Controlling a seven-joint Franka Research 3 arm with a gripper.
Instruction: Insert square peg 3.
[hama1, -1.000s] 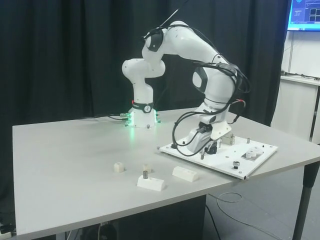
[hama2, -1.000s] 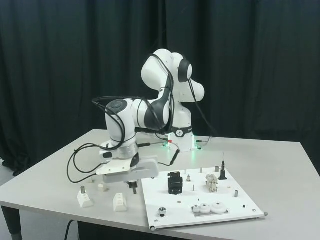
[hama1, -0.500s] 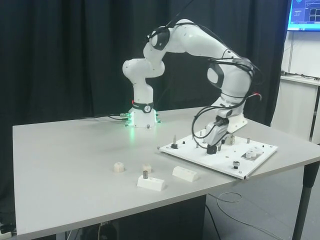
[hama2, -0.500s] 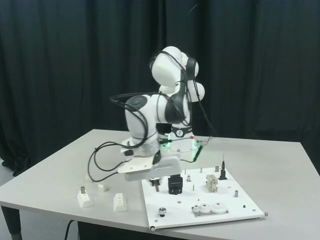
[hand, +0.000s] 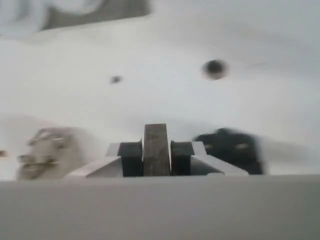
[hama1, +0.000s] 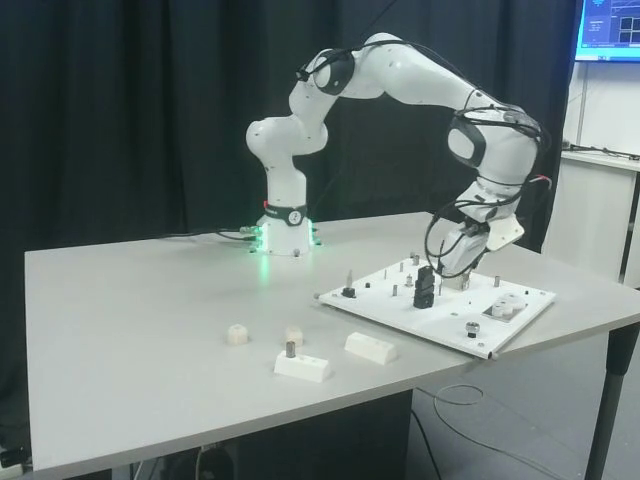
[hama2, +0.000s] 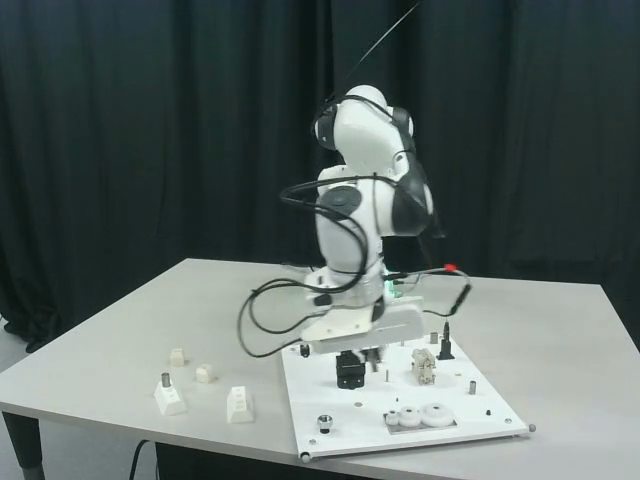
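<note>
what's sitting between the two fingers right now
A square peg stands upright between the fingers, clamped from both sides; the wrist view shows it, above the white board.

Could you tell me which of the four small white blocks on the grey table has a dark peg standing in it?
The long white block nearest the table's front edge; the other three carry nothing.

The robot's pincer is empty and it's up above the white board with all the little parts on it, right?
Not quite. The pincer isn't empty: the wrist view shows a square peg clamped between its fingers. The rest is right: it hangs over the white board.
</note>
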